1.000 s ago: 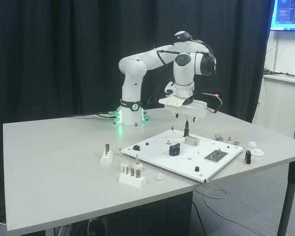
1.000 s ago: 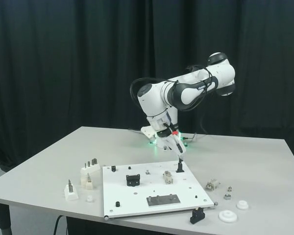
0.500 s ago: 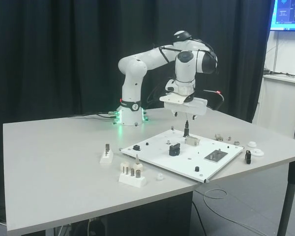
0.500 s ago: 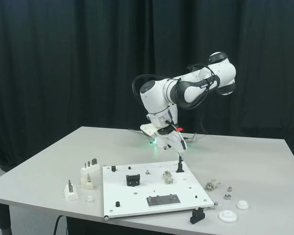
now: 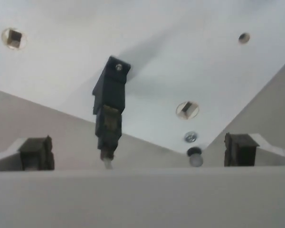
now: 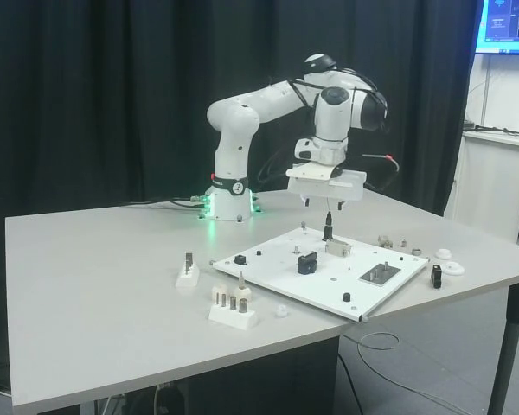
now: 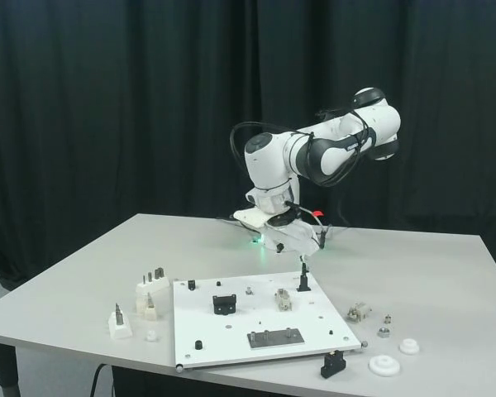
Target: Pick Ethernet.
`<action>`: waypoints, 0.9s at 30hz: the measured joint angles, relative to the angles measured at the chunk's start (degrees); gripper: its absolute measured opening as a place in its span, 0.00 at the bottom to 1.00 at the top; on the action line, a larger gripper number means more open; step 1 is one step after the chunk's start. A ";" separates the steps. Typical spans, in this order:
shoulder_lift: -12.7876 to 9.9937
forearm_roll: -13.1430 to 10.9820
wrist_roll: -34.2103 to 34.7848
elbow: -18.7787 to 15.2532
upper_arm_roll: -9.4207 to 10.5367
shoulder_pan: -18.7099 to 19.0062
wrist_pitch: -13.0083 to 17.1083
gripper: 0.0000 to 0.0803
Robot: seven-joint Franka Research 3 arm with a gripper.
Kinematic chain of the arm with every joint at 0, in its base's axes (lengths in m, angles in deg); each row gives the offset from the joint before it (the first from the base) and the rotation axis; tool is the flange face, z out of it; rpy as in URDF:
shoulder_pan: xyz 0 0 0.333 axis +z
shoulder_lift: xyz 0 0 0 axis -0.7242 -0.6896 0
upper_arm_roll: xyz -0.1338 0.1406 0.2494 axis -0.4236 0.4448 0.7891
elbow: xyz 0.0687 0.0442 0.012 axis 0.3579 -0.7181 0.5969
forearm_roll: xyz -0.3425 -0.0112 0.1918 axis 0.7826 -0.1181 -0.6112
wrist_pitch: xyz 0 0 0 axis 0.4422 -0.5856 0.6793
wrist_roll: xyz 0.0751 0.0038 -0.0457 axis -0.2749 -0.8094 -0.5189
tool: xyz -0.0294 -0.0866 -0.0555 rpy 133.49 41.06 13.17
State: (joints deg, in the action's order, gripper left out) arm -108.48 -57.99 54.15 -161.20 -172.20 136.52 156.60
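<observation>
A grey table stands in front of black curtains that fill the whole back of the room. In the first room view, a white cabinet and a part of a screen are seen at the far side. The white arm is bolted near the back edge of the table, and green light glows at its base.

On the table lies a white board with several small fixtures. The Ethernet plug, a black piece, stands upright near the far corner of the board, and the tool hovers just above it. In the wrist view the plug is between the two black fingertips, which stand wide apart and do not touch it.

Beside the board, two white holders with small pegs rest on the table. On the other side of the board lie two white discs, a black clip and some small metal parts.
</observation>
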 joint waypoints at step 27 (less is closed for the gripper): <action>0.01 10.01 -21.00 -0.65 -2.07 -3.42 11.17 1.00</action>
State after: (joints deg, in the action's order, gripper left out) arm -108.48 -47.98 33.14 -161.85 -174.27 133.10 167.77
